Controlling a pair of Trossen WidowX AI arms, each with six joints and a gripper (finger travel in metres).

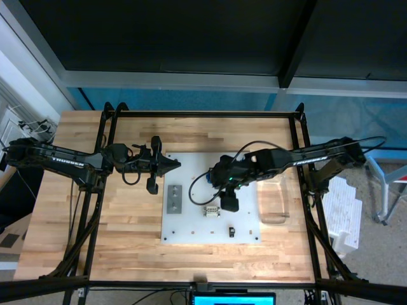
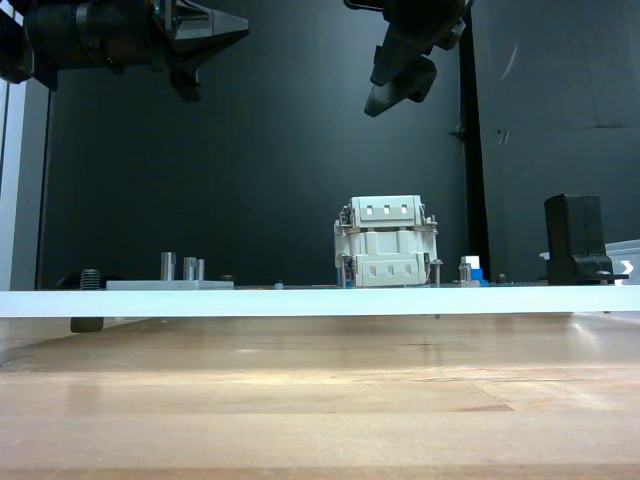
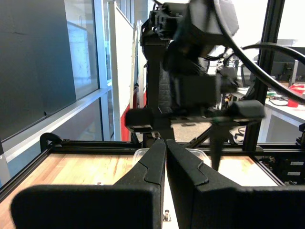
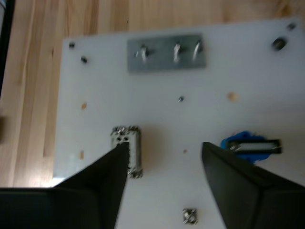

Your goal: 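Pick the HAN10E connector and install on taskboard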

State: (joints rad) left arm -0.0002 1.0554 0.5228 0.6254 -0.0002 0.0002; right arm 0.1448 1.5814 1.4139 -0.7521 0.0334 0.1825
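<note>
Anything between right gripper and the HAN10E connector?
Nothing: low view shows bare air between the open right gripper and the HAN10E connector on the taskboard. Left gripper hangs shut, high at the board's left.

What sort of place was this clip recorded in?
Probably a robotics lab bench: a wooden table inside a black frame, with a white taskboard. The left end effector hangs shut over the board's far left corner; the right end effector hovers open above the board by the connector.
</note>
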